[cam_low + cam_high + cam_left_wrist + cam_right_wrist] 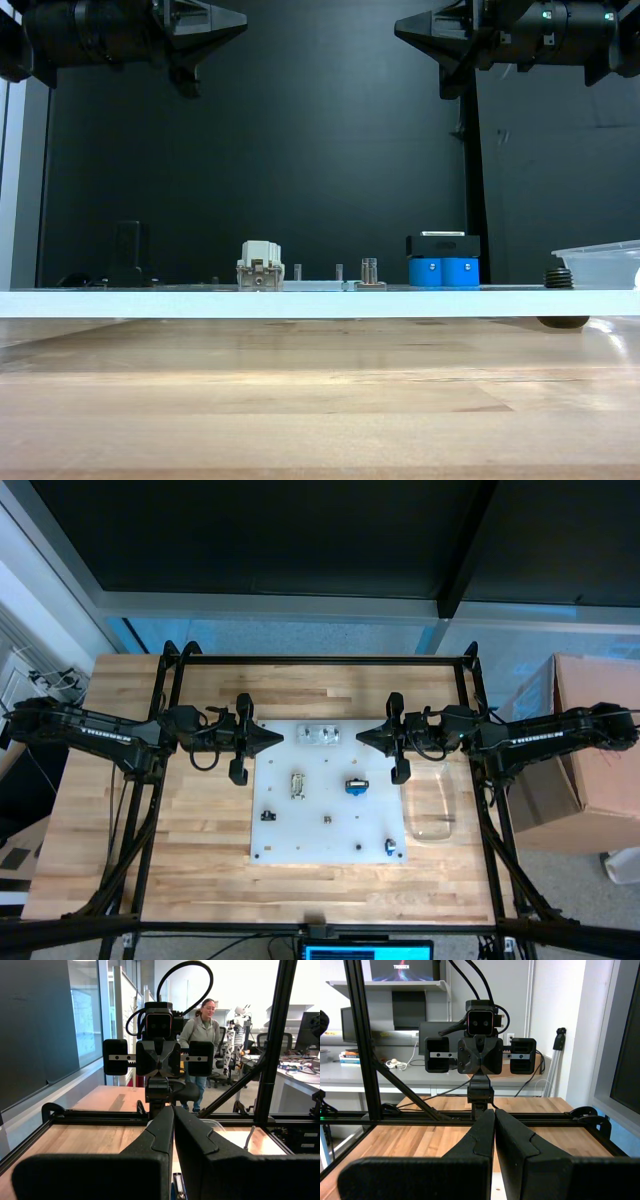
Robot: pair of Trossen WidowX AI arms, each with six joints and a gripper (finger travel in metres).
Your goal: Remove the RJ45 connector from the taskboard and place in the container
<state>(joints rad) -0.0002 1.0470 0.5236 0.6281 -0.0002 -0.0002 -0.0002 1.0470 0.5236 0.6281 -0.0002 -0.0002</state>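
The left gripper (272,738) and the right gripper (366,736) are hovering clenched on nothing, pointing inward above the far left and far right of the taskboard (300,845), while the RJ45 connector (356,786) is sitting in its seat on the board, left of the container (430,802).

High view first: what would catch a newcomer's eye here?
Two black arms mirror each other high above the white task board. The left claw and right claw are both shut and empty, tips pointing inward over its far edge. A blue block stands out on the board, and the clear container sits beside the board's right edge. Which part is the RJ45 connector I cannot tell.
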